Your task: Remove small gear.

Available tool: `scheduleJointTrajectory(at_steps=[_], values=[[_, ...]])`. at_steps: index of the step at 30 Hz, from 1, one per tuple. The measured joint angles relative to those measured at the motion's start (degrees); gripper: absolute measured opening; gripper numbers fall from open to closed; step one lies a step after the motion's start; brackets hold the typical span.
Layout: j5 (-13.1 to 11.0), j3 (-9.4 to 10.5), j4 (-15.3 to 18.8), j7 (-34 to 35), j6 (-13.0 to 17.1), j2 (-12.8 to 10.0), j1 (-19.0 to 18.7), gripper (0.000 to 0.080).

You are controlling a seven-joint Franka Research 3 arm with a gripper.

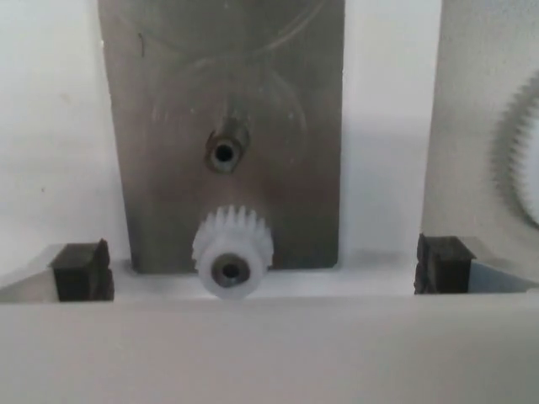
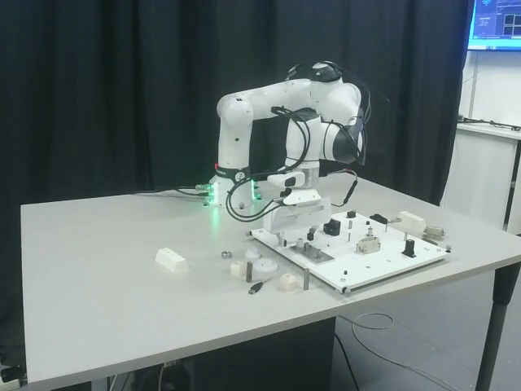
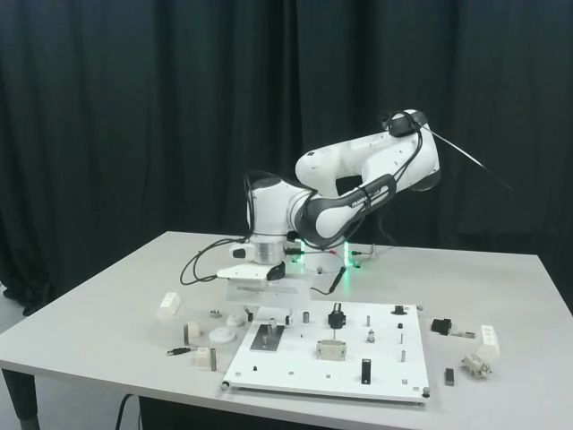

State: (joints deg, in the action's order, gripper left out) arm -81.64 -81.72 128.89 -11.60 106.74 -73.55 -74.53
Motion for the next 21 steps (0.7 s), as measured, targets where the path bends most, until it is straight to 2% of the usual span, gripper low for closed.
scheduleJointTrajectory(at_steps=[12,13,21], values=[[-0.01,0.46,0.00,0.03,0.25,0.03,-0.05,0.0800],[-0.01,0.47,0.00,0.03,0.25,0.03,-0.06,0.0705],[-0.01,0.47,0.00,0.03,0.25,0.06,-0.18,0.0705]])
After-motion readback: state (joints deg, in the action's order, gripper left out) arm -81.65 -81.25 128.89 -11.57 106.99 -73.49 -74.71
